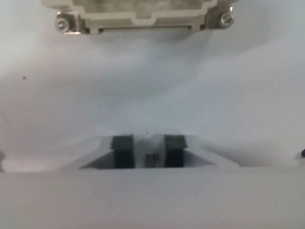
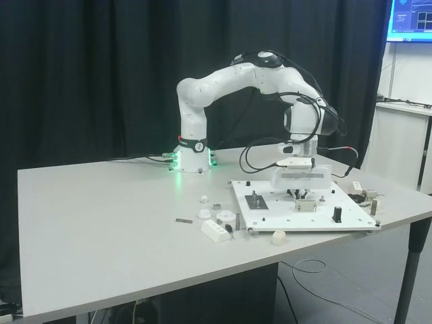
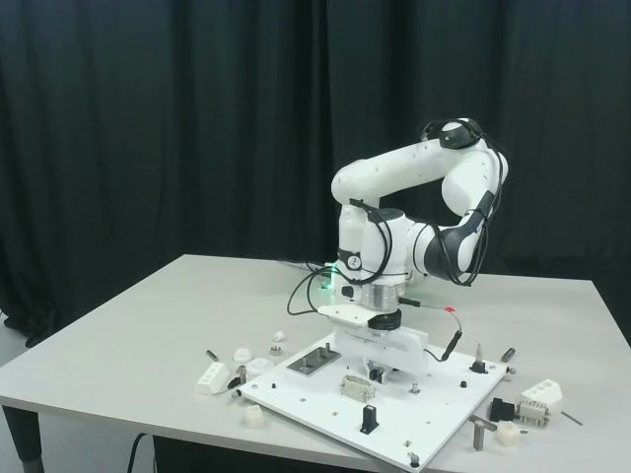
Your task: Remove square peg 1.
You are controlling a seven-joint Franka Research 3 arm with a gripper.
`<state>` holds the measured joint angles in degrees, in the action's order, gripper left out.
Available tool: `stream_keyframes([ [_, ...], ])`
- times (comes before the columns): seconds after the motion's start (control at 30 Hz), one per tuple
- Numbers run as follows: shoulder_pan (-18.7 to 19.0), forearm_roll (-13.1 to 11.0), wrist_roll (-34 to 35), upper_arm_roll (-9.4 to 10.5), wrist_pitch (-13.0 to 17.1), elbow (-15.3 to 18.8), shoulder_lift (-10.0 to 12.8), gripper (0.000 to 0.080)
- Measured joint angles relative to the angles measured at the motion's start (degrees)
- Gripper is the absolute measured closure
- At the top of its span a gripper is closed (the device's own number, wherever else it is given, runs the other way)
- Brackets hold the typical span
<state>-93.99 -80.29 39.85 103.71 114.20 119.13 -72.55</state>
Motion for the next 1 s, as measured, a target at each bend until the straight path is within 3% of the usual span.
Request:
stream_keyframes([
  [0.13,-0.01,0.01,0.01,0.01,-0.01,0.05,0.07,0.0496],
  [0.17,-0.01,0.0,0.01,0.01,-0.01,0.06,0.09,0.0767],
  [0.67,0.0,0.76,0.0,-0.29,-0.06,0.07,0.55,0.0766],
  [1.0,0.44,2.63,0.0,-2.3,-1.84,0.06,1.4,0.0768],
])
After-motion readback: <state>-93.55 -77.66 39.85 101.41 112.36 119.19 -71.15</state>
